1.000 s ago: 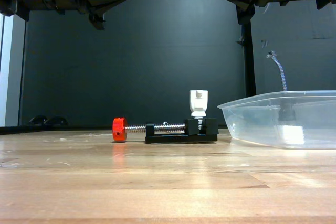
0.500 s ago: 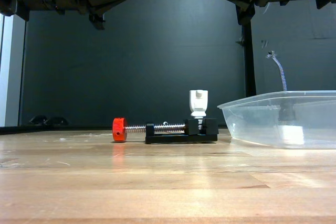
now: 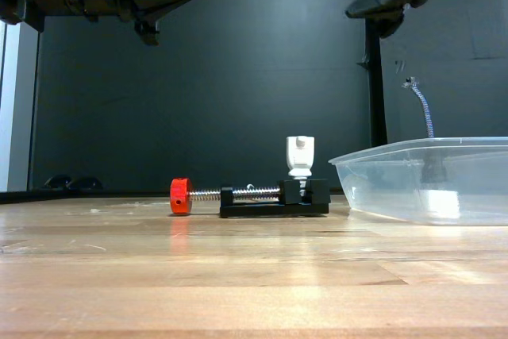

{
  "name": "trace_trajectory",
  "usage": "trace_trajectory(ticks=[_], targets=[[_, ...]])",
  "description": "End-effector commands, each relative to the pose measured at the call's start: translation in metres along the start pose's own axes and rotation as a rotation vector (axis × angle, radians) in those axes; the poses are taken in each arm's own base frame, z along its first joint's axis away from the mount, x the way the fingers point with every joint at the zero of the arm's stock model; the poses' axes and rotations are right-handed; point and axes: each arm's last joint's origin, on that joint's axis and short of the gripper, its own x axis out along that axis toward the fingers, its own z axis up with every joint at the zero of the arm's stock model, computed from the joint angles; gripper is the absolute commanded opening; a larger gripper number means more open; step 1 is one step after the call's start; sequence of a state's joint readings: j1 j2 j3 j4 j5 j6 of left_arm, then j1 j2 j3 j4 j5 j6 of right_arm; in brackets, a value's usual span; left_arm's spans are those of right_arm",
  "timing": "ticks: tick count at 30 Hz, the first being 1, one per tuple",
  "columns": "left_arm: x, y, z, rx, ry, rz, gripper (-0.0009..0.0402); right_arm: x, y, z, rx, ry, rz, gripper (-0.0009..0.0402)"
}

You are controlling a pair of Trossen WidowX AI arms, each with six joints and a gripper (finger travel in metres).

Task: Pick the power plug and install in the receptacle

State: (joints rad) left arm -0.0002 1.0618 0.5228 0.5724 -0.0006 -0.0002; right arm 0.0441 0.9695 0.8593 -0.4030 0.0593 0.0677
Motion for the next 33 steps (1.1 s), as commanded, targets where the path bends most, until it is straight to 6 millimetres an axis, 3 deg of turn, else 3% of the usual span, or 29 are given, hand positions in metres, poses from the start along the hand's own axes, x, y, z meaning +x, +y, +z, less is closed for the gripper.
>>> trace_trajectory(ticks=[1, 9, 17, 23, 33], targets=[[0.000, 0.000, 0.000, 0.000, 0.000, 0.000, 0.0000, -0.006, 0.001, 0.000, -0.006, 0.093, 0.000, 0.0000], [0.000, 0.000, 0.000, 0.000, 0.000, 0.000, 0.0000, -0.015, 0.003, 0.000, -0.026, 0.296, -0.006, 0.0002], [0.000, 0.000, 0.000, 0.000, 0.000, 0.000, 0.0000, -0.002, 0.013, -0.006, -0.037, 0.469, 0.008, 0.0042], [0.000, 0.000, 0.000, 0.000, 0.000, 0.000, 0.0000, 0.012, 0.020, -0.013, -0.020, 0.550, 0.008, 0.0096], [0.000, 0.000, 0.000, 0.000, 0.000, 0.000, 0.0000, 0.032, 0.032, -0.023, -0.053, 0.631, -0.009, 0.0230]])
